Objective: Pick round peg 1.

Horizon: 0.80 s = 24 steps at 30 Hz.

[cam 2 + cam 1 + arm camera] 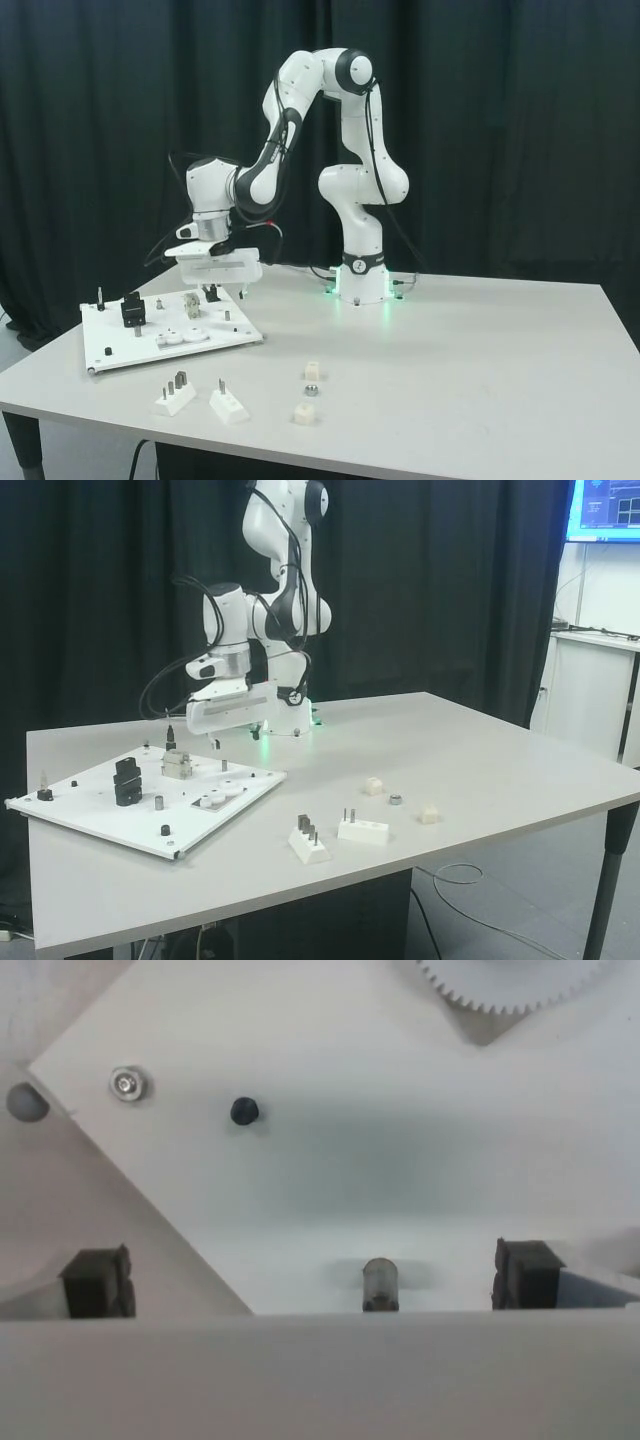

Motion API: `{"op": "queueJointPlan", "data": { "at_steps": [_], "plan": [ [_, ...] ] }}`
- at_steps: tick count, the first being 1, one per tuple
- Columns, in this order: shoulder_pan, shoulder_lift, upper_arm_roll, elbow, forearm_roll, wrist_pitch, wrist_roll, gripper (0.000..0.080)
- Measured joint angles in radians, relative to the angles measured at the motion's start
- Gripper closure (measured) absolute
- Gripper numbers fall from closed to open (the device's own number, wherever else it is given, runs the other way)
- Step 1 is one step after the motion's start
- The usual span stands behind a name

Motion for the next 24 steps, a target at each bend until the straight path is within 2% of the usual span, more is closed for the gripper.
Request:
{"op": "queueJointPlan", "data": {
  "at_steps": [8, 12, 24],
  "plan": [
    [0.013, -0.015, 0.001, 0.011, -0.004, 0.002, 0.0, 0.0003],
    [0.026, -0.021, 0.003, 0.027, -0.019, 0.004, -0.001, 0.0003],
    [0.06, -0.022, 0.038, 0.091, -0.024, 0.042, -0.023, 0.0003]
  ]
}}
